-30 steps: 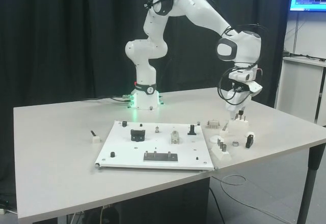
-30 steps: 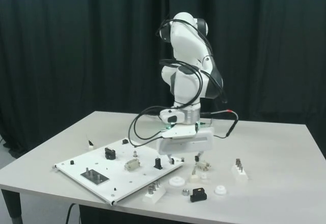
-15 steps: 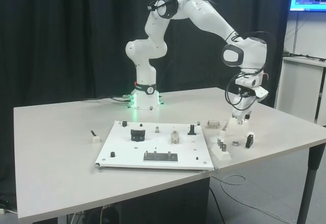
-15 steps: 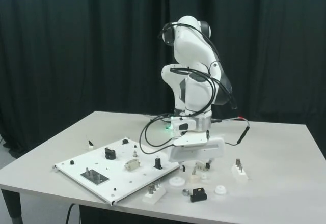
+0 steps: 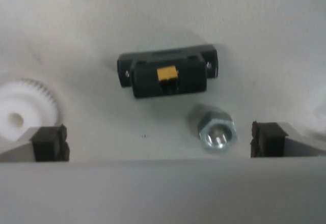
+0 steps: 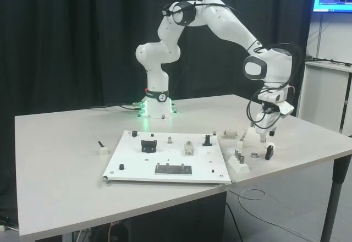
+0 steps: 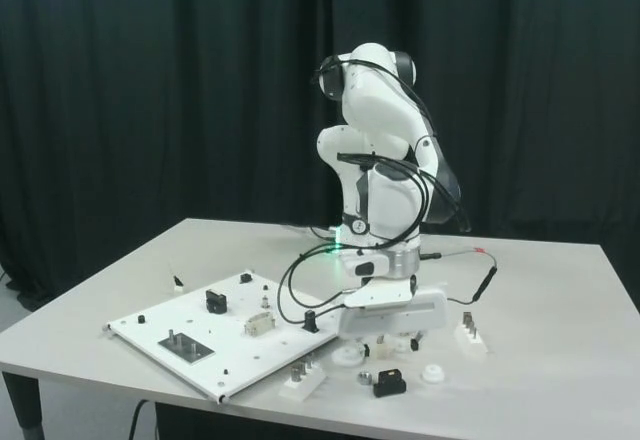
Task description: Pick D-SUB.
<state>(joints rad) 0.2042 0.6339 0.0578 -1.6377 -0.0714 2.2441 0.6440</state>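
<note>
A black connector block [image 5: 167, 72] with flanged ends and a small light insert lies flat on the grey table; in the room views the same black connector block [image 6: 269, 152] [image 7: 389, 384] is near the table's edge. My gripper [image 5: 158, 141] hangs above it, open, its black fingertips [image 5: 49, 142] spread wide with nothing between them. From the side, the gripper [image 6: 267, 136] [image 7: 398, 343] is low over the loose parts. A grey metal connector [image 6: 230, 134] lies apart, beside the white board.
A steel nut [image 5: 217, 130] [image 6: 254, 154] lies close to the black block, and a white gear [image 5: 23, 113] a little farther off. The white assembly board [image 6: 170, 159] [image 7: 150, 335], a white pin block [image 6: 239, 162] and another pin block [image 7: 468, 335] stand nearby.
The arm has swung away from the board toward the table's edge, bringing the gripper over the loose parts by the black connector block. Nothing was grasped.
</note>
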